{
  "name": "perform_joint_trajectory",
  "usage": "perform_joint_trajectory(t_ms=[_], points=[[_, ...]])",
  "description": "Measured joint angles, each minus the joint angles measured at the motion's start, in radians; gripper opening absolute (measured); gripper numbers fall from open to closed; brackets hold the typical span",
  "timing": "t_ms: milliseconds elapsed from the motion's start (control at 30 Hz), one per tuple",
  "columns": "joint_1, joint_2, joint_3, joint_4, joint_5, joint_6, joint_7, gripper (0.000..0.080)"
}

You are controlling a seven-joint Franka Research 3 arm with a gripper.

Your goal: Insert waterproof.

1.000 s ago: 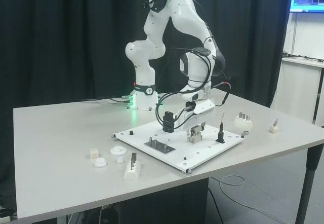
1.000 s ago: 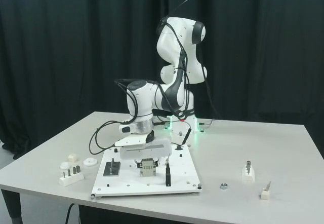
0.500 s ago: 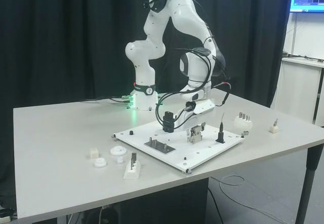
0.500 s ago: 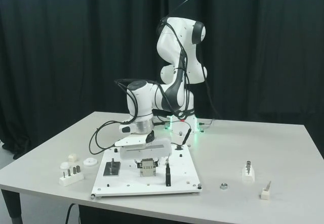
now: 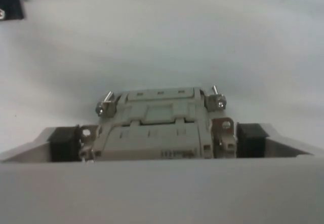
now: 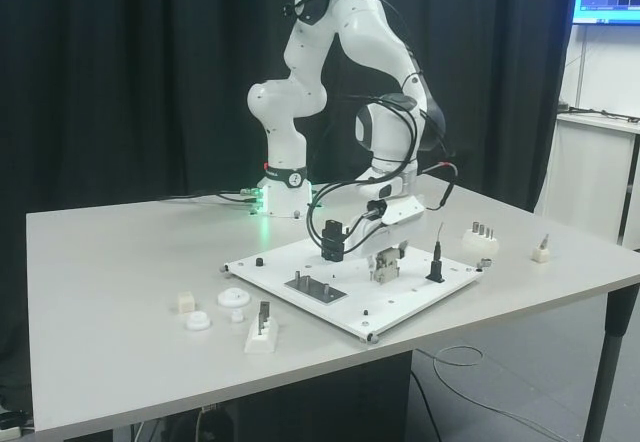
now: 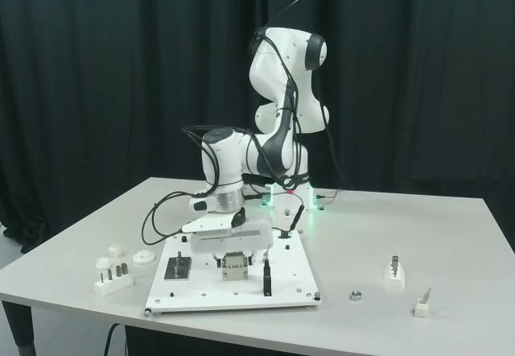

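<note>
item: waterproof connector (image 5: 163,125), grey, with screws at its corners, seated on the white board (image 7: 233,291) at mid-surface (image 6: 110,262). end effector (image 7: 228,247): directly above the connector, close over it; finger spread cannot be told. also on board: black upright plug (image 6: 436,260), grey plate (image 6: 315,288).

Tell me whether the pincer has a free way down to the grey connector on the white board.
Probably yes. The pincer hangs right above the grey connector on the white board, and the wrist view shows nothing between them. The black upright part stands off to one side.
</note>
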Motion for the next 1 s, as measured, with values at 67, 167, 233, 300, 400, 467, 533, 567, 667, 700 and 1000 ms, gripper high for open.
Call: perform_joint_trajectory(t_ms=[67,167,233,300,400,467,533,567,667,700,1000], points=[[0.001,0.0,0.0,0.001,0.0,0.002,0.0,0.0623],[0.002,-0.003,0.0,0.002,0.0,0.002,0.0,0.0737],[0.002,-0.008,0.0,0.002,0.0,0.0,0.0,0.0737],[0.002,-0.015,-0.001,0.002,-0.003,-0.005,0.0,0.0785],[0.002,-0.027,-0.006,0.002,-0.012,-0.021,0.0,0.0785],[0.002,-0.038,-0.011,0.002,-0.021,-0.036,0.0,0.0785],[0.002,-0.049,-0.016,0.002,-0.03,-0.051,0.006,0.0797],[0.002,-0.055,-0.02,0.002,-0.033,-0.058,0.013,0.0797],[0.002,-0.071,-0.03,0.002,-0.038,-0.074,0.037,0.0797],[0.001,-0.076,-0.033,0.002,-0.04,-0.08,0.045,0.0799],[0.001,-0.101,-0.056,0.002,-0.044,-0.09,0.126,0.08]])
